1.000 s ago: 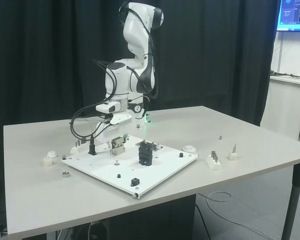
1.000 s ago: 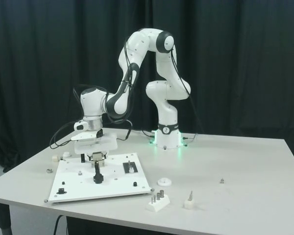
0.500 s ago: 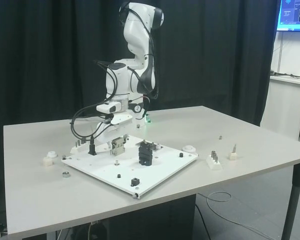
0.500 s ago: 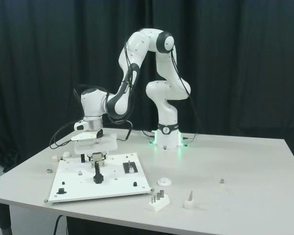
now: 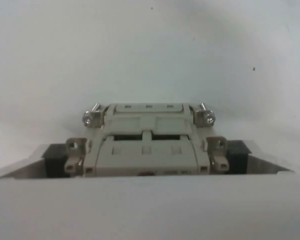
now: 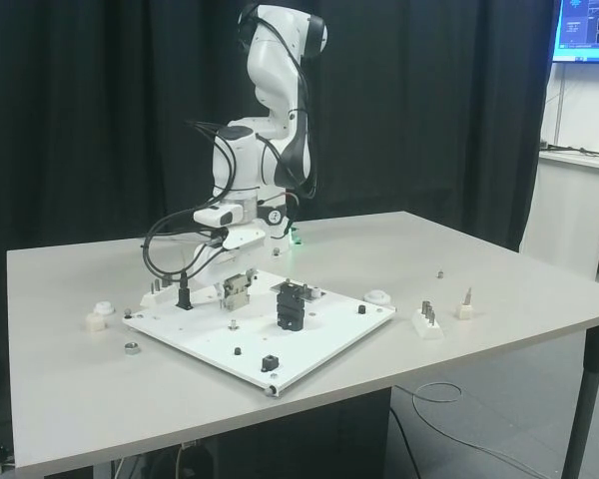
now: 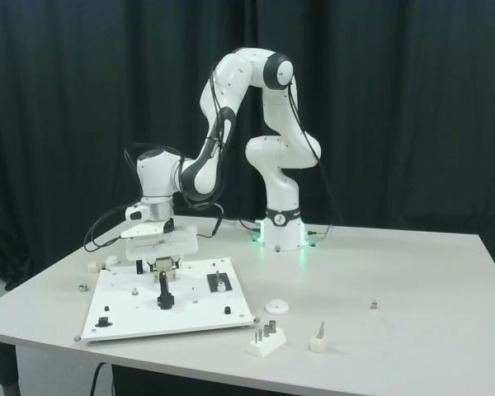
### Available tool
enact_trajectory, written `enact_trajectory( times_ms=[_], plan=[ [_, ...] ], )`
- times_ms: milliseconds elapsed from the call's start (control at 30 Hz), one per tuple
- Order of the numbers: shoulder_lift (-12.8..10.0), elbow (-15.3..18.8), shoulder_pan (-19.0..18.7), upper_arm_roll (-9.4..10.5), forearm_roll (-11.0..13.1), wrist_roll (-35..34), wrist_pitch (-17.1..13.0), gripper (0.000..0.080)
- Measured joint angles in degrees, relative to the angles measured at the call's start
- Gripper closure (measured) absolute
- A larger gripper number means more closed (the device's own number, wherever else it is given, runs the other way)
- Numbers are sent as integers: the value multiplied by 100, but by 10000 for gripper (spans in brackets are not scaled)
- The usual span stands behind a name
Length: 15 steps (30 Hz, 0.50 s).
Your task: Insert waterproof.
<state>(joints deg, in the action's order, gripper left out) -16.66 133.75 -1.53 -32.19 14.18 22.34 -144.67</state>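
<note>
Partly hidden, tool (image 6: 238, 286) low over white board (image 6: 309, 339), grip state unclear, connector (image 5: 148, 145) base cut off

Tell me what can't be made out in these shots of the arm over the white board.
- Hand: whether its fingers are open or shut; in both room views the white wrist housing covers them.
- Waterproof connector: its lower part is hidden by a pale blurred band in the wrist view, so how deep it sits is unclear.
- Small parts on the white board: too small to identify.
</note>
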Motion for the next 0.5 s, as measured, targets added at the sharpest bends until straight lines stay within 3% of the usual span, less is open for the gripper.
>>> enact_trajectory(
  times_ms=[500],
  plan=[
    [-14, 51, -31, -4, 2, -41, -124, 176]
  ],
)
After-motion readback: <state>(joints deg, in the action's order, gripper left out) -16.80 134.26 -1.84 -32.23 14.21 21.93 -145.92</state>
